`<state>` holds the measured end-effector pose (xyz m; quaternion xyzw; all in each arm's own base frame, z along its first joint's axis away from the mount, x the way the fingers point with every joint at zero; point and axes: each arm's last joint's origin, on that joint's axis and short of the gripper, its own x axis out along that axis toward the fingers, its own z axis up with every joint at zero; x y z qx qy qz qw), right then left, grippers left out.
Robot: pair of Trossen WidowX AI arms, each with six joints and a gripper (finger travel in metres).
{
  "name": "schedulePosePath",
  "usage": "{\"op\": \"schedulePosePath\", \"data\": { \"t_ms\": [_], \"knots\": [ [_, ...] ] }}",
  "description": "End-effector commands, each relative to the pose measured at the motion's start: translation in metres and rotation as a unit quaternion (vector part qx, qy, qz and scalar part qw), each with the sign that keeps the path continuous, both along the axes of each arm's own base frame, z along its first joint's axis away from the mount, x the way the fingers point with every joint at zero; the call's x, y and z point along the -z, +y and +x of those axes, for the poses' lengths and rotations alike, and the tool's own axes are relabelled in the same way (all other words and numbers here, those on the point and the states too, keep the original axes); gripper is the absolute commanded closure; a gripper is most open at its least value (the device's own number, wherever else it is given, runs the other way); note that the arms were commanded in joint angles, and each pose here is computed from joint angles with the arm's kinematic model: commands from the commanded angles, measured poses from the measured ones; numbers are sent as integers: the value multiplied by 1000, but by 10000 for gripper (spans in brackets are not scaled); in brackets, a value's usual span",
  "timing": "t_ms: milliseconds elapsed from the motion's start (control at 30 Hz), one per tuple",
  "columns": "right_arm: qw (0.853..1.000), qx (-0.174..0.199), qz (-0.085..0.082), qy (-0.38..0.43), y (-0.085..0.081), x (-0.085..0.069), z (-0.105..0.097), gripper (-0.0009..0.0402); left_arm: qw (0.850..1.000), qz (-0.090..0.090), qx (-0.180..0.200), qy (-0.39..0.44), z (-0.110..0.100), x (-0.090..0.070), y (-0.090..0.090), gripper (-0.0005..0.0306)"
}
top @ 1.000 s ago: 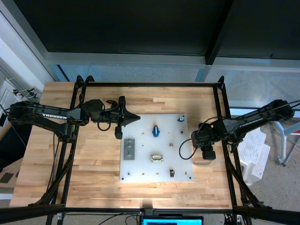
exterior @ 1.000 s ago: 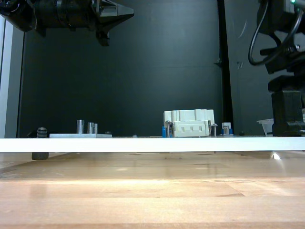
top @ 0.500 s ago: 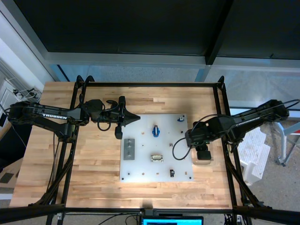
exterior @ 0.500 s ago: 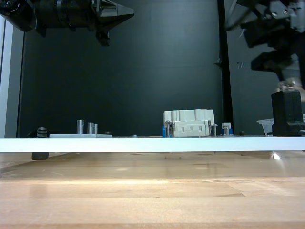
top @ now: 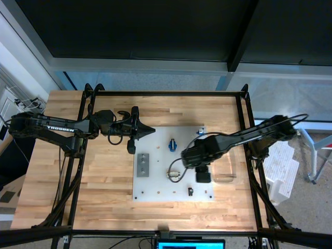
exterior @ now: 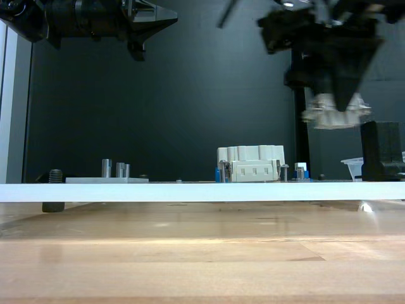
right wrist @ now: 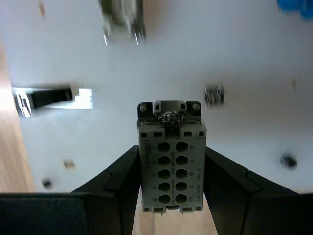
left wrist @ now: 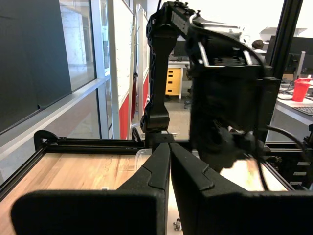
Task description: Pick the HAN10E connector and install on the hub
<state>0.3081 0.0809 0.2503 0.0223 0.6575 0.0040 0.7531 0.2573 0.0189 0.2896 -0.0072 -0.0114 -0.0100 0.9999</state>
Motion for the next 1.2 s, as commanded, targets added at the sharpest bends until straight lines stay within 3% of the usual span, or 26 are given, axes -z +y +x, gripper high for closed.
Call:
{"op": "schedulePosePath", "data": {
  "t_ms": [33, 167, 300, 500, 933, 1200],
  "knots": [
    [1000, 10, 0, -4, 5, -1, 21, 380, 1000, 0, 0, 0, 0, 0, 0, 300],
    [1000, 11, -2, -12, 12, -3, 43, 380, 1000, 0, 0, 0, 0, 0, 0, 300],
    [999, 12, -40, -18, 19, -1, 59, 380, 1000, 0, 0, 0, 0, 0, 0, 300],
    [1000, 13, -4, -14, 28, 3, 73, 384, 1000, 0, 0, 0, 0, 0, 0, 300],
    [1000, 10, 8, -18, 34, 13, 84, 393, 1000, 0, 0, 0, 0, 0, 0, 300],
    [1000, 9, 5, -21, 34, 13, 89, 393, 1000, 0, 0, 0, 0, 0, 0, 300]
  ]
}}
